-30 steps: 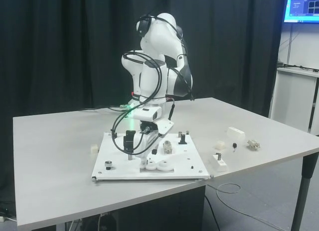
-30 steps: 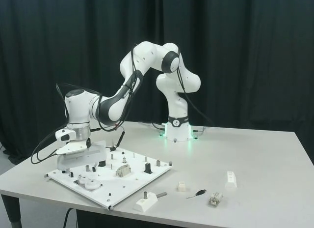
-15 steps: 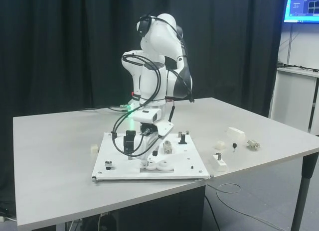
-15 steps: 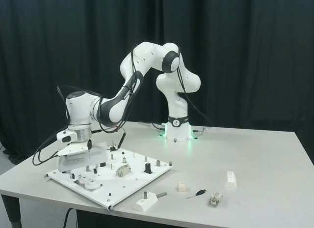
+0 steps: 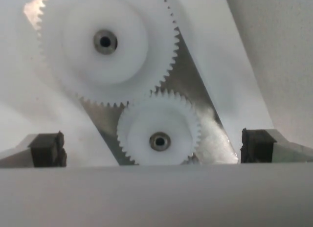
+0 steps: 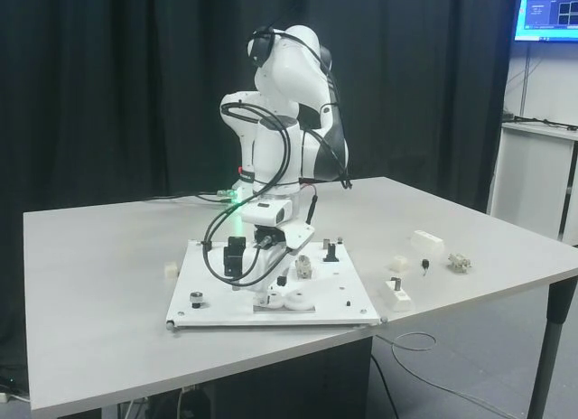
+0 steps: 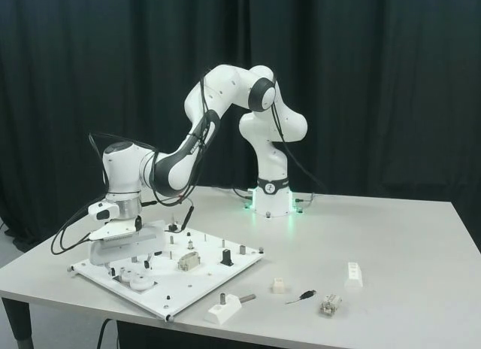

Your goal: Remove medium gear.

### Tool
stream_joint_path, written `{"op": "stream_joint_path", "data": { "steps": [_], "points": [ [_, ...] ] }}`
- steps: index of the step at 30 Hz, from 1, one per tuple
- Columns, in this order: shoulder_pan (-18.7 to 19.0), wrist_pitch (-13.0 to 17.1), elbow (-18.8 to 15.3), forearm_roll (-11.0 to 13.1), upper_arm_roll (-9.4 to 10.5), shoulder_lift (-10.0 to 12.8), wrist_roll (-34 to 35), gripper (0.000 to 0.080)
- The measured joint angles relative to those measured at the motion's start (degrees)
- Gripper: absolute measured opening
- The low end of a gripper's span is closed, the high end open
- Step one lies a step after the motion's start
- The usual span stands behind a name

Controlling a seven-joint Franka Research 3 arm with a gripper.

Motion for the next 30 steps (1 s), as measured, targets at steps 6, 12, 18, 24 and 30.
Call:
{"op": "stream_joint_path", "data": {
  "steps": [6,12,18,24,30],
  "points": [
    [0.00,0.46,-0.20,0.08,0.09,0.00,0.00,0.0800],
    [0.00,0.64,-0.30,0.13,0.14,0.00,0.00,0.0800],
    [0.00,0.88,-0.45,0.21,0.17,0.00,0.00,0.0800],
    [0.01,1.59,-0.85,0.53,0.20,0.00,0.00,0.0800],
    [0.04,1.99,-1.24,0.94,0.20,-0.01,-0.40,0.0800]
  ]
}}
